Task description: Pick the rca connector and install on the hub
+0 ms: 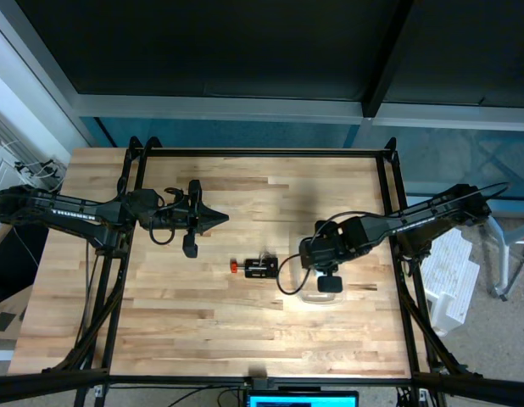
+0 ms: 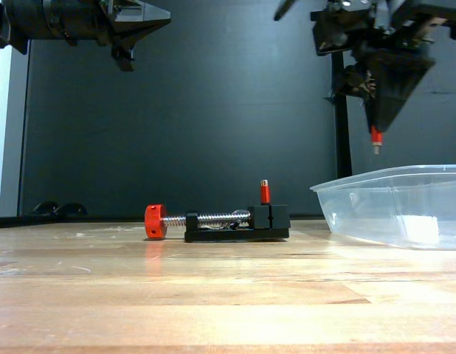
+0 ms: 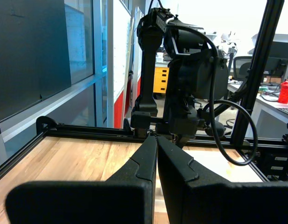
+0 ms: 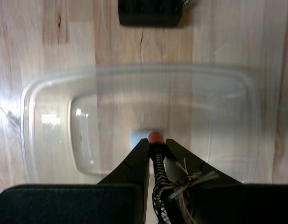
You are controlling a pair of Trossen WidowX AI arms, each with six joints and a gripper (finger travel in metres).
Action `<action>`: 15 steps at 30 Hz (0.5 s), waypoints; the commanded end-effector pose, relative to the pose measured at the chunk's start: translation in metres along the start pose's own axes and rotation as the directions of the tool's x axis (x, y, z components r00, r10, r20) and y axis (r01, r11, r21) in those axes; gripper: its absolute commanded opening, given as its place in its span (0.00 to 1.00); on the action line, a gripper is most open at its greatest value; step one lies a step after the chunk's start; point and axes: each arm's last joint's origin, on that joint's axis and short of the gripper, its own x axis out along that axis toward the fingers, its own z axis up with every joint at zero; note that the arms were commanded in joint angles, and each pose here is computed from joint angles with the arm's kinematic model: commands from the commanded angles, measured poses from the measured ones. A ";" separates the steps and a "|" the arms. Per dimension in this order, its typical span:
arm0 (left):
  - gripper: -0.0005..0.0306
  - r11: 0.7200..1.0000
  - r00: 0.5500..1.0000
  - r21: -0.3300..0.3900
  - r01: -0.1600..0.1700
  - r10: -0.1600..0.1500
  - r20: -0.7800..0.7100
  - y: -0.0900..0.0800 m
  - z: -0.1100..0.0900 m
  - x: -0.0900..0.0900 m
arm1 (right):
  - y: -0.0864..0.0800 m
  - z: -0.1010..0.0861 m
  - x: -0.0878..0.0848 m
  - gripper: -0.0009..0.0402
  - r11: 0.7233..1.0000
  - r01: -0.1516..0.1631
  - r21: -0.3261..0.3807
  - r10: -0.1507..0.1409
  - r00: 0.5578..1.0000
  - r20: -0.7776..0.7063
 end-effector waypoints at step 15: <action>0.02 1.000 1.000 0.000 0.000 0.000 0.000 0.000 0.000 0.000 | 0.004 0.049 0.007 0.02 0.999 0.010 0.032 -0.010 1.000 0.018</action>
